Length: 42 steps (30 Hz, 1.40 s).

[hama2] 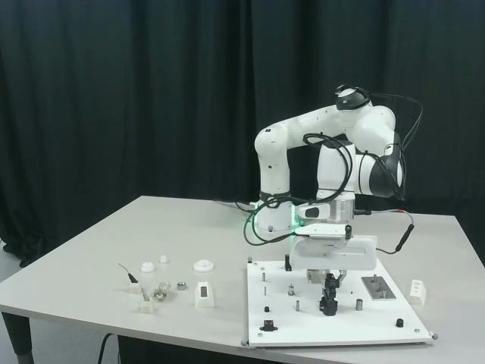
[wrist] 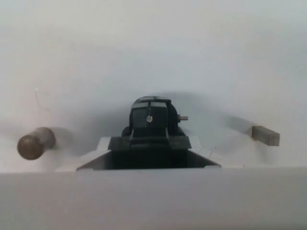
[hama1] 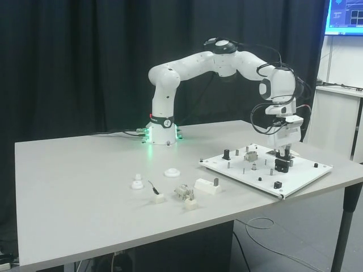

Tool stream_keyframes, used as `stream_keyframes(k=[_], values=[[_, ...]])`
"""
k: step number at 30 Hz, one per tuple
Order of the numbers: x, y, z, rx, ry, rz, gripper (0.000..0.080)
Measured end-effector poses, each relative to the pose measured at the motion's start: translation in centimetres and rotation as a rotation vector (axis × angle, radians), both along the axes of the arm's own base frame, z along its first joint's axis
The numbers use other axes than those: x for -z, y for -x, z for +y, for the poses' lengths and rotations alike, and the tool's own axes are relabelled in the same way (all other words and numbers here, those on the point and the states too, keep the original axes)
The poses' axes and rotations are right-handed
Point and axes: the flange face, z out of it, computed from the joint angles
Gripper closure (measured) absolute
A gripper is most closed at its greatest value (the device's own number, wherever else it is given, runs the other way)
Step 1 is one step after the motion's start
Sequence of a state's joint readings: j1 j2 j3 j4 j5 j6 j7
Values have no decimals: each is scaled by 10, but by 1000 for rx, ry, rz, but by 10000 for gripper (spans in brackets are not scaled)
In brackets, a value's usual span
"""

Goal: Insert D-SUB.

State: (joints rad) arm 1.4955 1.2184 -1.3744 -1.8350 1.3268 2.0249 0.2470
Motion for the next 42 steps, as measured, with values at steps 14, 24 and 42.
stream_keyframes(k=[14, 24, 42], values=[[3, 0, -2, 7, -9, -1, 649], [3, 0, -3, 14, -17, -2, 649], [4, 0, -5, 23, -26, -4, 649]])
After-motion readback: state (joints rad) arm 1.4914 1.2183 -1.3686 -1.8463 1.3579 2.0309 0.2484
